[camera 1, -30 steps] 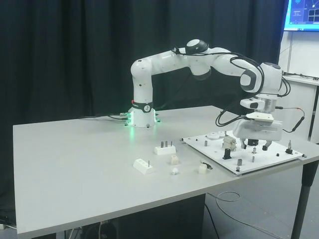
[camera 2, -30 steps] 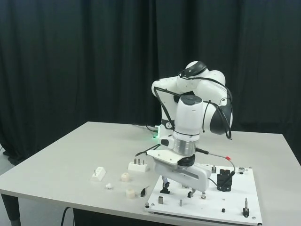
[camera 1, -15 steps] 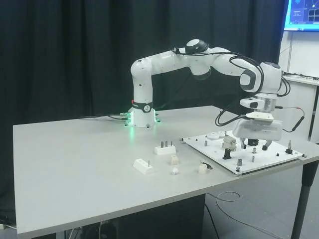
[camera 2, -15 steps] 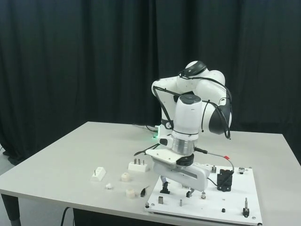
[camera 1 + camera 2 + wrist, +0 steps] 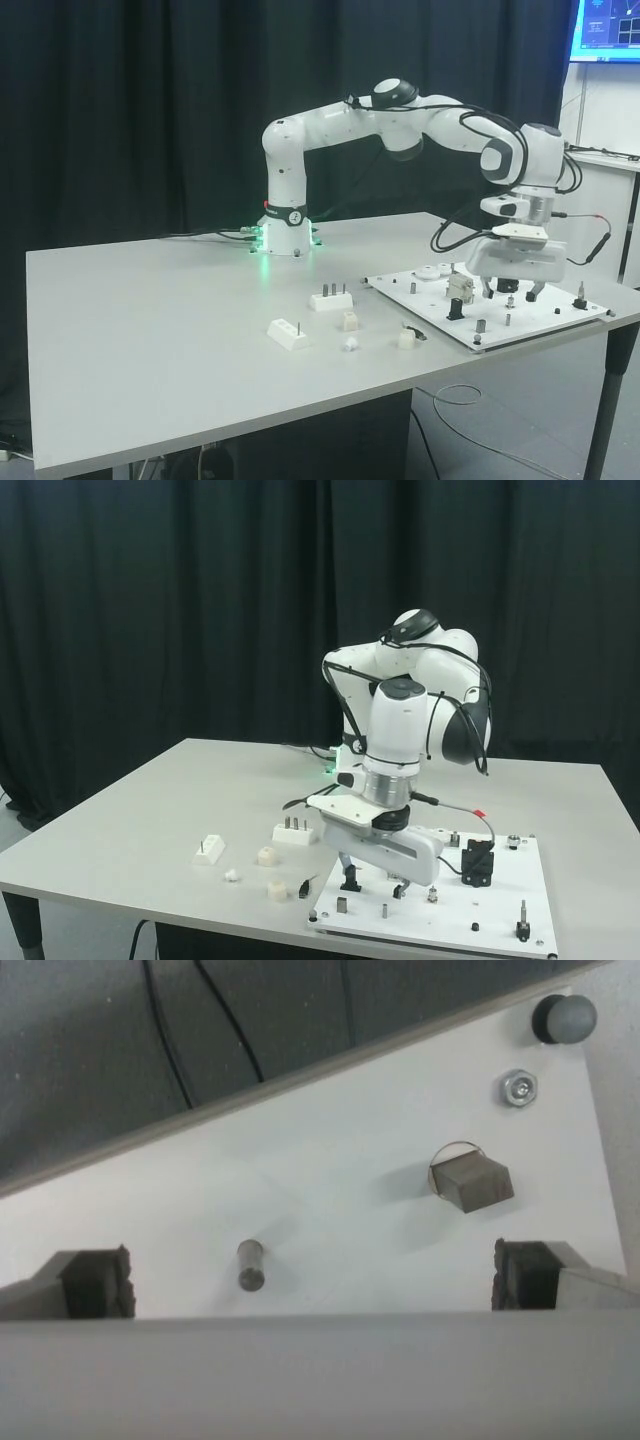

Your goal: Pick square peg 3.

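Note:
A grey square peg (image 5: 472, 1182) stands upright in the white board (image 5: 330, 1170); the room views show it near the board's front edge (image 5: 481, 326) (image 5: 342, 905). My gripper (image 5: 310, 1278) (image 5: 511, 291) (image 5: 386, 878) hovers a little above the board, open and holding nothing. In the wrist view the peg sits ahead of the line between the fingertips (image 5: 95, 1282), nearer one finger than the other. A thin round pin (image 5: 249, 1264) stands closer to that line.
A black knob (image 5: 563, 1018) and a nut (image 5: 519, 1088) sit at the board's corner. A black fixture (image 5: 478, 862) and other small pins stand on the board (image 5: 500, 920). White blocks (image 5: 290, 333) (image 5: 331, 298) and small pieces (image 5: 407, 339) lie on the grey table.
The wrist and gripper have risen slightly and drifted a little over the board. The fingers stay apart and nothing has been gripped.

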